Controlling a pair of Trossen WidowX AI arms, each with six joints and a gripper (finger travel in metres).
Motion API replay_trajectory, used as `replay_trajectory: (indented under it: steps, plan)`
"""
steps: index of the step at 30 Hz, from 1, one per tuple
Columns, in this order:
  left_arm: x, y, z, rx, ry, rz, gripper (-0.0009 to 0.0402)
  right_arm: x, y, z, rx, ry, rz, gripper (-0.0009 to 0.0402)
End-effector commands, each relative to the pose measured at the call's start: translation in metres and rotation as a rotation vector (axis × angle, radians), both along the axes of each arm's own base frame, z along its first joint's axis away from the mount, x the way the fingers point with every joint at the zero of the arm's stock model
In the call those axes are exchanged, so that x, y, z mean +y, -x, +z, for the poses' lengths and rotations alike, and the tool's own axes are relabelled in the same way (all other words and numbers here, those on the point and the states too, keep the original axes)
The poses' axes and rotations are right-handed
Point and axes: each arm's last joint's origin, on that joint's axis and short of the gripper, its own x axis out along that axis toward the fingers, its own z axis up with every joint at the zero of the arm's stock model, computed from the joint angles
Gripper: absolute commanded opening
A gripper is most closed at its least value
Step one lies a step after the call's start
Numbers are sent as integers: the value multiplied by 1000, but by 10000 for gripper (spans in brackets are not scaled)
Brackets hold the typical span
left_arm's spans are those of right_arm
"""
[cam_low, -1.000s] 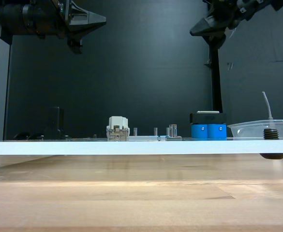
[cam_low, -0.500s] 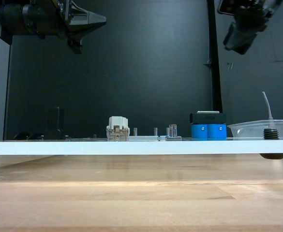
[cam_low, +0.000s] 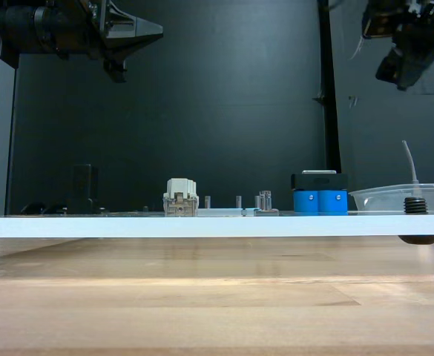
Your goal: Pick the RJ45 connector and install on taskboard
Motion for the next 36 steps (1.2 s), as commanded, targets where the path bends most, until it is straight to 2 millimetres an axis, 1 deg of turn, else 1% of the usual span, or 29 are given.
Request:
replay_trajectory:
  steps: [1,7,12,16,19,23,28,32,36]
  plan:
    - [0,0,0,0,0,0,0,-4,6,-3,62,14,17,0]
    - [0,0,0,-1,0,0,0,-10,15,-6,136,34,44,0]
    - [0,0,0,0,0,0,0,-14,12,-9,185,49,26,9]
    - [0,0,0,0,0,-1,0,-16,9,-12,224,93,14,35]
    - [0,0,0,-1,0,0,0,-17,6,-17,246,87,19,63]
    - [0,0,0,-1,0,0,0,-19,4,-29,275,102,38,99]
    - [0,0,0,-1,0,0,0,-20,0,-43,267,110,32,137]
    - [0,0,0,-1,0,0,0,-21,-2,-53,274,119,32,155]
    - [0,0,0,0,0,0,0,-23,-4,-60,304,137,28,161]
